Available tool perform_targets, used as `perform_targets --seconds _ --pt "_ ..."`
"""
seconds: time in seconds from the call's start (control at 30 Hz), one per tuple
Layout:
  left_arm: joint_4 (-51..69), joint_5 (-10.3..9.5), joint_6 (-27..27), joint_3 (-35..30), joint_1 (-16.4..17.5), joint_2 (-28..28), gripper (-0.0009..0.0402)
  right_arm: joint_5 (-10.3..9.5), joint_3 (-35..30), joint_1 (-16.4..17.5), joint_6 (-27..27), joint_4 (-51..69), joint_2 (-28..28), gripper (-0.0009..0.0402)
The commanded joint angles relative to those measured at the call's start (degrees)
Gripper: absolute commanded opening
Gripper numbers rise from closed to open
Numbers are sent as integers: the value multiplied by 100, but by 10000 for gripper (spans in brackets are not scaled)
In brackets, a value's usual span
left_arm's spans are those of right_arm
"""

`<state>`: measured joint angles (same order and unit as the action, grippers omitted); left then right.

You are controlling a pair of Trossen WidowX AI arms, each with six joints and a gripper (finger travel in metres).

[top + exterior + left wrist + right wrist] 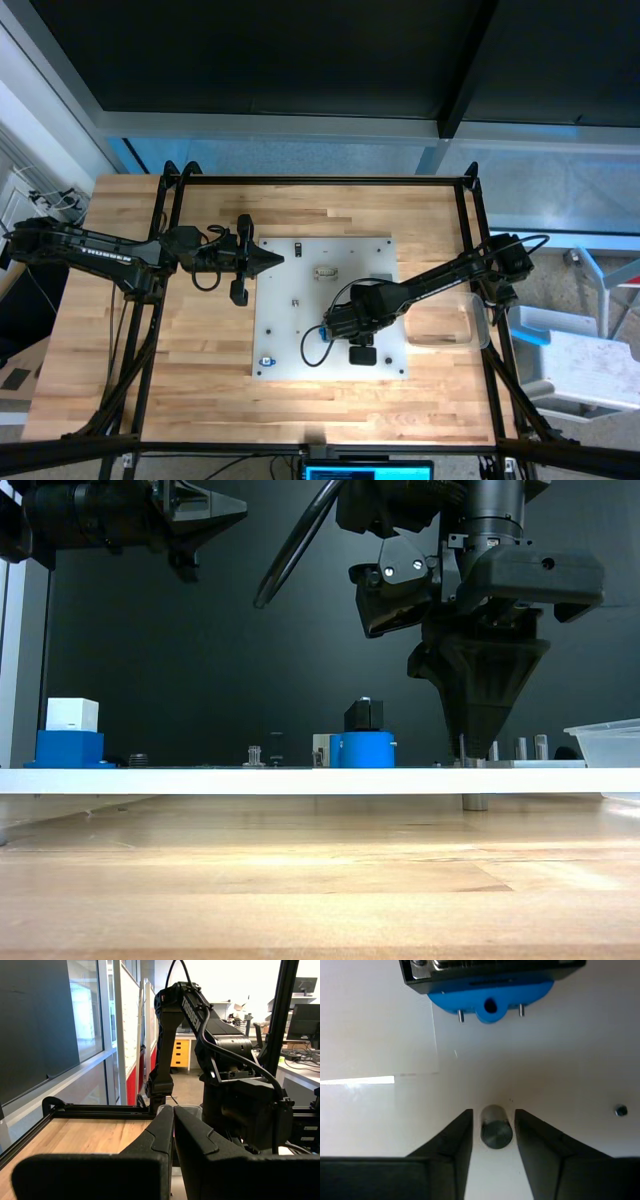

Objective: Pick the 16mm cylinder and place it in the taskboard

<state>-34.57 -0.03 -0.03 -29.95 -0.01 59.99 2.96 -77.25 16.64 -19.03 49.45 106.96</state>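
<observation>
Right gripper (493,1112) sits low near 5 o'clock on the taskboard (300,340). Its fingers are slightly spread around the 16mm cylinder (496,1129), which stands upright dead centre between them. Left gripper (277,258), pressed together, hovers out at 10 o'clock.

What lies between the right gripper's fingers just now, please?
The 16mm cylinder stands on the taskboard between the right gripper's open fingers, a thin gap each side, per the right wrist view. The left gripper hangs shut over the board's left edge.
</observation>
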Motion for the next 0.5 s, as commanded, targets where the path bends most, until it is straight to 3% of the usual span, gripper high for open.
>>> perform_targets --seconds 0.03,0.27,0.5 --pt "0 4 -2 0 2 0 0 7 -2 2 2 59 -50 158" --pt "0 2 -2 0 0 0 0 2 -2 15 2 234 -203 186" --pt "0 2 0 0 0 0 0 2 -2 15 4 389 -564 183"
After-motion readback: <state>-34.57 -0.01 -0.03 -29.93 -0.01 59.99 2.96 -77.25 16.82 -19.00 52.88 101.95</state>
